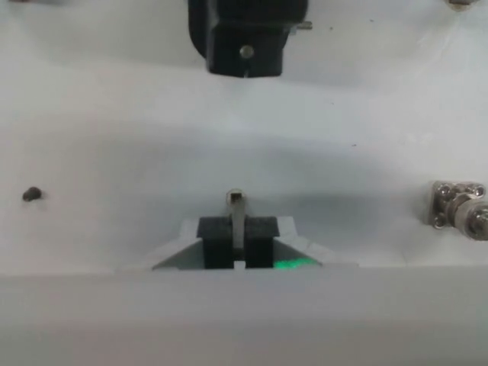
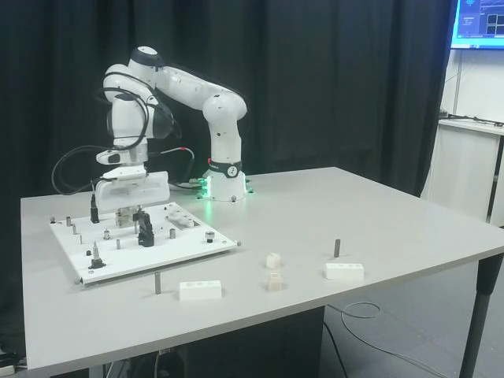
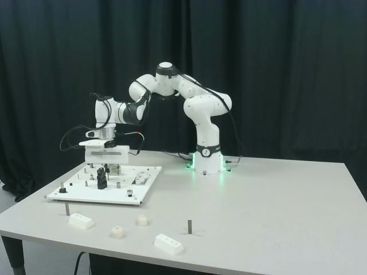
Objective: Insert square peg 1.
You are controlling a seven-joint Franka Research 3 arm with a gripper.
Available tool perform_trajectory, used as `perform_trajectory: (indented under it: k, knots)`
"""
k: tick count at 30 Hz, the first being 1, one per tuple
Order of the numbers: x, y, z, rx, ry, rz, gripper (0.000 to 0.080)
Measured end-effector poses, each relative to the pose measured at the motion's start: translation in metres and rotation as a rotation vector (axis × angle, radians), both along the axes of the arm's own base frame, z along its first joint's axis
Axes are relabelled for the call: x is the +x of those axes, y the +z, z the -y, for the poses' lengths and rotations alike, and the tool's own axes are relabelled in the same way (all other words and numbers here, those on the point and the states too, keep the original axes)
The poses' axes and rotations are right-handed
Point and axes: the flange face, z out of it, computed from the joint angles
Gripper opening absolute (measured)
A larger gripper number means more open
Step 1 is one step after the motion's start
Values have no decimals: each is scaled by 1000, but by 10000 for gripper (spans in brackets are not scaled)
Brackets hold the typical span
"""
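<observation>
In the wrist view a thin grey square peg [image 1: 236, 213] stands upright between my two black fingers [image 1: 216, 242], and my gripper [image 1: 238, 232] is shut on it. Below it lies the white task board [image 1: 152, 152]; whether the peg tip touches the board is hidden. A black fixture [image 1: 245, 38] stands on the board ahead of the peg. From the room views, my gripper [image 2: 126, 214] [image 3: 109, 166] hangs low over the white board [image 2: 181, 246] [image 3: 80, 196], close behind the black fixture [image 2: 146, 228] [image 3: 102, 177].
A metal connector [image 1: 457, 210] and a small dark stud [image 1: 31, 194] sit on the board. Short posts stand on the board [image 2: 96, 253]. On the grey table lie white blocks [image 2: 200, 290] [image 2: 344, 271], two small cubes [image 2: 273, 260] and upright pins [image 2: 337, 248] [image 2: 157, 282].
</observation>
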Motion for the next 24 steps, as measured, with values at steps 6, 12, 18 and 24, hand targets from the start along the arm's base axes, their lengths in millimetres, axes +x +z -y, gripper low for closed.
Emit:
perform_trajectory:
  k: [6, 12, 18, 24]
  knots:
    - [-2, 0, -3, 2, 2, 0, 27]
    - [-4, 0, -3, 2, 0, 0, 27]
    - [-5, 0, -2, 1, -3, 0, 27]
    - [-5, 0, -1, -3, -2, 5, 27]
